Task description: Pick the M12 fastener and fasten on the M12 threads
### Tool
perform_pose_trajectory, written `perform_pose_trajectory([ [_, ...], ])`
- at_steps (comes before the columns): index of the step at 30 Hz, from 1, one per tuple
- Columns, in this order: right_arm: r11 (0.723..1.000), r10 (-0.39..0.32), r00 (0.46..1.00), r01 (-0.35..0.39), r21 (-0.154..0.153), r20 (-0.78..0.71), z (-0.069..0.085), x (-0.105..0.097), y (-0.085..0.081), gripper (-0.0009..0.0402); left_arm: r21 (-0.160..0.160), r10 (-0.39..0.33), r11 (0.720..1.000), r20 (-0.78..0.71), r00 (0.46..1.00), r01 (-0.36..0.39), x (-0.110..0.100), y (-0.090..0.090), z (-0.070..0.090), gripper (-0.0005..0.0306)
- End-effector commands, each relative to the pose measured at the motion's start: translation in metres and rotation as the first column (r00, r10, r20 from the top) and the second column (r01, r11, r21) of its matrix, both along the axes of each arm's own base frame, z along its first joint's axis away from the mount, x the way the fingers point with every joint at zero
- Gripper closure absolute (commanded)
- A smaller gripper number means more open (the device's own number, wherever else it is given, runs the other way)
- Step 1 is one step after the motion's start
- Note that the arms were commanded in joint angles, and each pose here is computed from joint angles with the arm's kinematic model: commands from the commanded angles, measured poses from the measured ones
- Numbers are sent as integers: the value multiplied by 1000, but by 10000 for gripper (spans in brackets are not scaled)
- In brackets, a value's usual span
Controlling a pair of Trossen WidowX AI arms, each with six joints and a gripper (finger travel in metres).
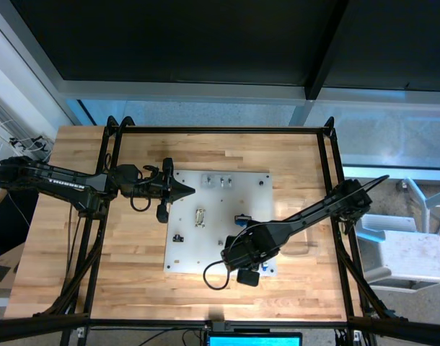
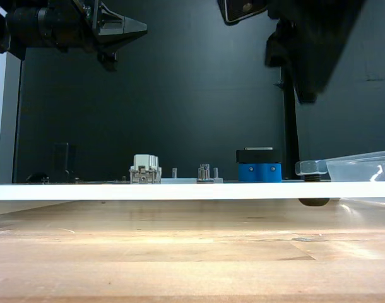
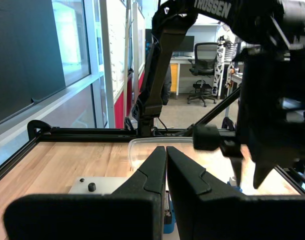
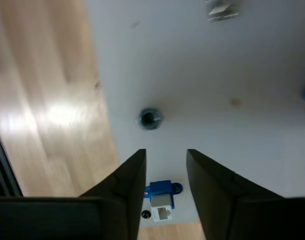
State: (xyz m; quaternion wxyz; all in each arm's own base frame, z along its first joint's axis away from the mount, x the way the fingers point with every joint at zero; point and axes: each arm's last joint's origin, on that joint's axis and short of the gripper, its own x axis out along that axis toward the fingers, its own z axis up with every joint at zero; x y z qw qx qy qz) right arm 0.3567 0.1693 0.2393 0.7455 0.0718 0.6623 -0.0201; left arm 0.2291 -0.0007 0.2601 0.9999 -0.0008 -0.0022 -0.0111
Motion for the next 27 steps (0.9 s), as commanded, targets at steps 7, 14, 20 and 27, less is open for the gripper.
perform_pose_trajectory([
  [7, 991, 128, 991, -129, -39, -39, -27, 9, 4, 394, 0, 0, 1000, 0, 1000, 0, 0, 0, 0, 300],
  [14, 990, 133, 991, -133, -40, -18, -35, 10, 4, 394, 0, 0, 1000, 1, 1000, 0, 0, 0, 0, 300],
  [20, 991, 125, 992, -125, -36, -3, -43, 6, 1, 393, 0, 0, 1000, 1, 1000, 0, 0, 0, 0, 300],
  [27, 993, 109, 994, -109, -47, 11, -40, 1, -3, 393, 0, 0, 1000, 0, 1000, 0, 0, 0, 0, 300],
])
